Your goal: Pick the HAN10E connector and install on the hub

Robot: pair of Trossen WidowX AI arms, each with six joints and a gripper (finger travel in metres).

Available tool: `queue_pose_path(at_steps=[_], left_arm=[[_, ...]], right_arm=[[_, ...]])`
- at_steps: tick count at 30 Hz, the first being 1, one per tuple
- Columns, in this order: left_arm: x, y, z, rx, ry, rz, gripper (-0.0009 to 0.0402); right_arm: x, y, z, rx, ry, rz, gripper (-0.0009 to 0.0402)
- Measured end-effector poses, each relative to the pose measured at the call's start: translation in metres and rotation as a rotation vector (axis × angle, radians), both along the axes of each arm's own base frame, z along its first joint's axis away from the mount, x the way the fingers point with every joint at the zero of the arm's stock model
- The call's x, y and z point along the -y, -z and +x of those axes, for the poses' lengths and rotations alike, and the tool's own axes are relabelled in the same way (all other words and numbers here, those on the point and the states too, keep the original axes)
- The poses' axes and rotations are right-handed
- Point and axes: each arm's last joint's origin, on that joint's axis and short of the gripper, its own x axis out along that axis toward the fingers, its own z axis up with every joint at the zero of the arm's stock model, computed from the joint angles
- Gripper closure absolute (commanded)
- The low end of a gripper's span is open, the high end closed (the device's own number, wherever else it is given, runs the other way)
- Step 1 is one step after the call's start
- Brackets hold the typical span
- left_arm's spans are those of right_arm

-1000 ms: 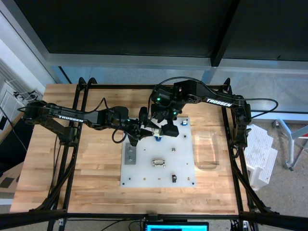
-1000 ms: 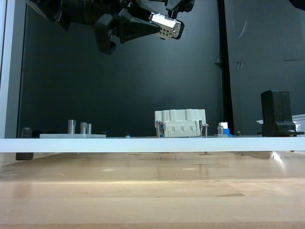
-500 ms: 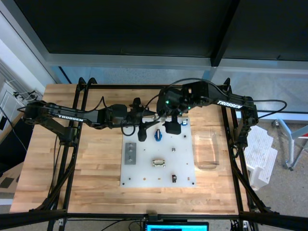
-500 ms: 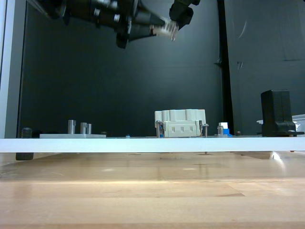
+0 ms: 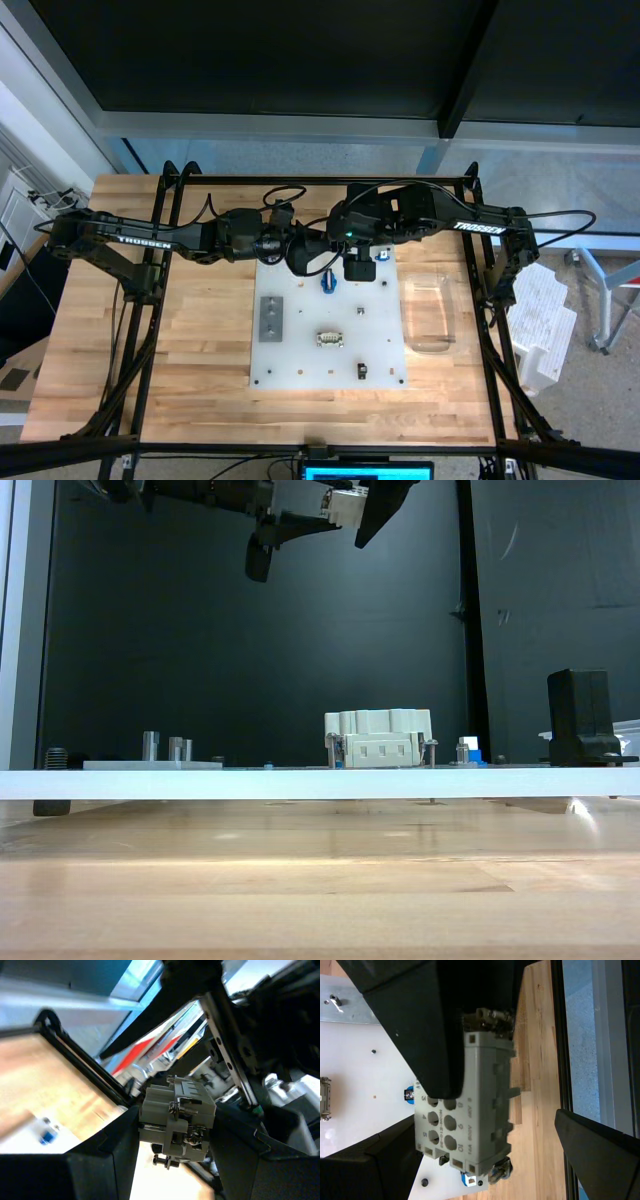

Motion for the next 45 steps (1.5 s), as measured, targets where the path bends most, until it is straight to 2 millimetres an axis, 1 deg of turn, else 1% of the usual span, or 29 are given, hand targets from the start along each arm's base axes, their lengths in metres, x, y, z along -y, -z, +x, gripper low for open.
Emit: queue_pose_path(at_steps=[6, 8, 11, 13, 19, 22, 28, 33, 38, 41, 45], left_arm=[[-0.003, 0.003, 0.000, 0.009, -0.010, -0.228, 0.0342], [-0.005, 0.005, -0.001, -0.004, -0.026, -0.295, 0.0342], [-0.007, 0.010, -0.002, -0.023, -0.067, -0.456, 0.0342], [-0.009, 0.012, -0.002, -0.034, -0.087, -0.519, 0.0342], [-0.010, 0.012, -0.002, -0.030, -0.102, -0.543, 0.0342], [-0.011, 0.012, -0.002, -0.028, -0.104, -0.546, 0.0342], [-0.012, 0.012, -0.002, -0.024, -0.107, -0.553, 0.0342], [-0.012, 0.011, -0.002, -0.019, -0.105, -0.556, 0.0342], [-0.012, 0.011, -0.002, -0.020, -0.097, -0.568, 0.0342], [-0.012, 0.012, -0.002, -0.020, -0.097, -0.569, 0.0342], [-0.012, 0.011, -0.002, -0.020, -0.097, -0.569, 0.0342]], right_arm=[[-0.004, -0.002, -0.001, 0.001, -0.012, -0.027, 0.0048], [-0.007, -0.003, 0.000, 0.008, -0.020, -0.028, 0.0048], [-0.009, -0.004, -0.001, 0.007, -0.030, -0.029, 0.0048], [-0.011, -0.003, 0.000, 0.007, -0.034, -0.029, 0.0048], [-0.013, -0.005, 0.003, 0.045, -0.049, -0.020, 0.0050], [-0.012, -0.002, 0.007, 0.050, -0.055, -0.013, 0.0062], [-0.008, -0.001, 0.011, 0.061, -0.062, 0.029, 0.0103], [-0.007, 0.001, 0.012, 0.050, -0.068, 0.025, 0.0133], [-0.001, 0.003, 0.012, 0.035, -0.053, 0.024, 0.0160], [-0.001, 0.004, 0.012, 0.032, -0.055, 0.028, 0.0186], [-0.001, 0.004, 0.012, 0.030, -0.065, 0.030, 0.0232]])
